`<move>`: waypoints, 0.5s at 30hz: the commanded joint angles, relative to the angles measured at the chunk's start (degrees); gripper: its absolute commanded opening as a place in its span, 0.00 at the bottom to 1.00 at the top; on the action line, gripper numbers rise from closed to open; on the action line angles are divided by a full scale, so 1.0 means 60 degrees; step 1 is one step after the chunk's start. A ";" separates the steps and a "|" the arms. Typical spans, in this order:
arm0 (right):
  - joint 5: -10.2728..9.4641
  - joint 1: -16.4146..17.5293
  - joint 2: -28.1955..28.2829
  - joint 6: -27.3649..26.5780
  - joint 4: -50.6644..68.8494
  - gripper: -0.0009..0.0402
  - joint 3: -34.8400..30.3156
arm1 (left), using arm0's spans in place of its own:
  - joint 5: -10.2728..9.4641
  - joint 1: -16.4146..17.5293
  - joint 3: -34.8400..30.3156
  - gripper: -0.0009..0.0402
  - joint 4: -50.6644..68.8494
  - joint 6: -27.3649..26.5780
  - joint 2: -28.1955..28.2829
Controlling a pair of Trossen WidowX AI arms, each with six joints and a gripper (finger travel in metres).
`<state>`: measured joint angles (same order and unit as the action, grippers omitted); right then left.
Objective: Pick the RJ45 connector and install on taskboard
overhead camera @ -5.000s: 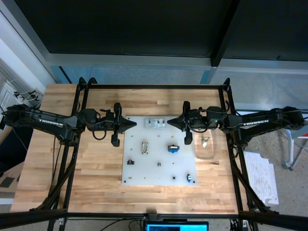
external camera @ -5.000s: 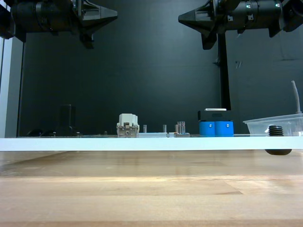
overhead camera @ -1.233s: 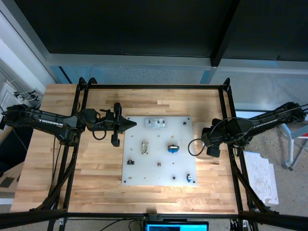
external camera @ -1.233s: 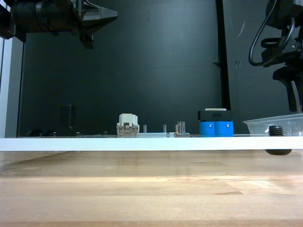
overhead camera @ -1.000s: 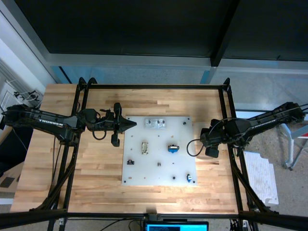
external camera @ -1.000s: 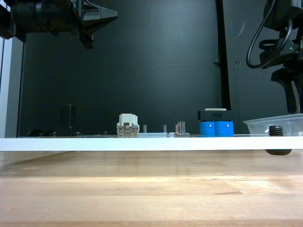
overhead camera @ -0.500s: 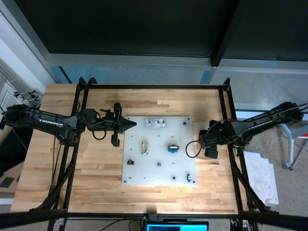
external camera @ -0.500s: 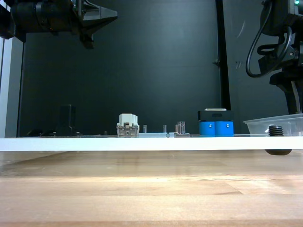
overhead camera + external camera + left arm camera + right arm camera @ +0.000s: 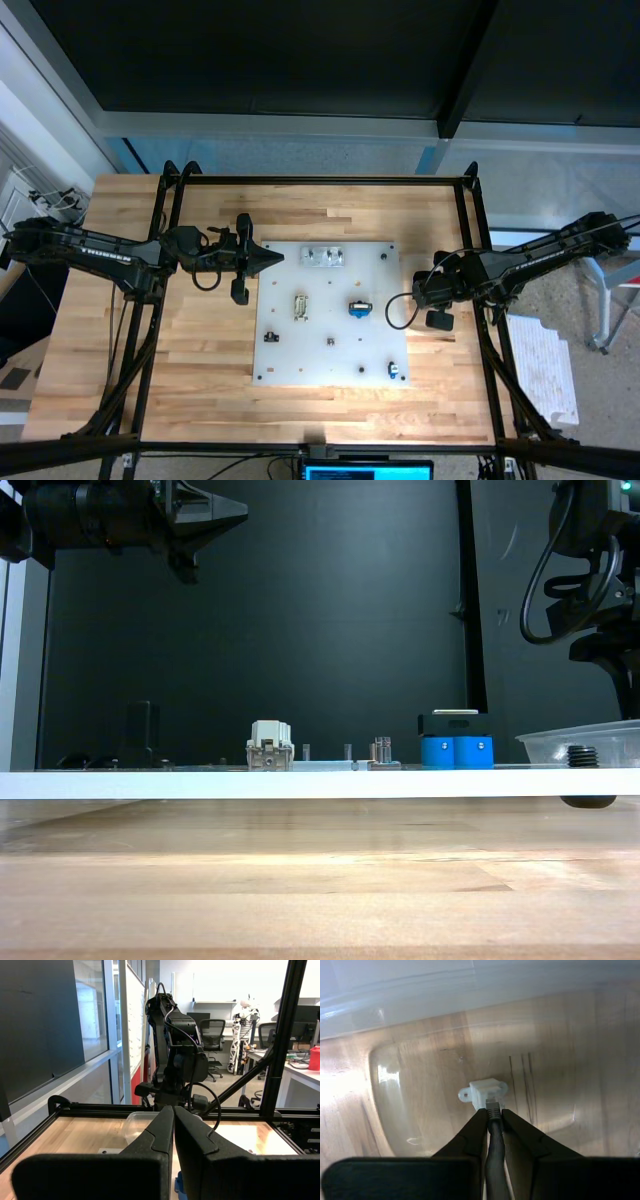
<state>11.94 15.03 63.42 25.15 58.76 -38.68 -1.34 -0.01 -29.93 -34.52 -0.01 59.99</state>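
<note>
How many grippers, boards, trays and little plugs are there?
White square taskboard: 1
Clear plastic tray: 1
Whitish plastic RJ45 connector: 1
Black grippers: 2 (left gripper raised over the taskboard's left edge, right gripper at the tray, holding the connector)
Total: 5

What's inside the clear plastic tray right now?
The RJ45 connector is inside the tray, its rear pinched by the right gripper, whose fingers cover the rest. The left gripper hangs shut over the far left corner of the taskboard.

The RJ45 connector [image 9: 483,1091], a small whitish plug on a dark stub, seems pinched at that stub by the right gripper [image 9: 492,1114], inside a clear tray [image 9: 410,1110]. The white taskboard [image 9: 300,350] lies flat on the table [image 9: 170,380].
</note>
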 commanded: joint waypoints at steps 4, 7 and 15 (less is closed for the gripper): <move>0.0000 0.0000 0.0004 0.0011 0.0004 0.03 0.0000 | 0.0000 0.0004 -0.0004 0.02 -0.0004 0.0004 0.0004; 0.0000 0.0000 0.0004 0.0011 0.0026 0.02 0.0000 | 0.0000 0.0000 -0.0004 0.02 -0.0004 0.0004 0.0004; -0.0004 0.0000 0.0000 0.0018 0.0117 0.02 -0.0011 | 0.0000 0.0004 -0.0004 0.02 -0.0004 0.0004 0.0000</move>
<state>11.92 15.03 63.42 25.19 59.22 -38.68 -1.37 -0.01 -29.95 -34.52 -0.01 59.99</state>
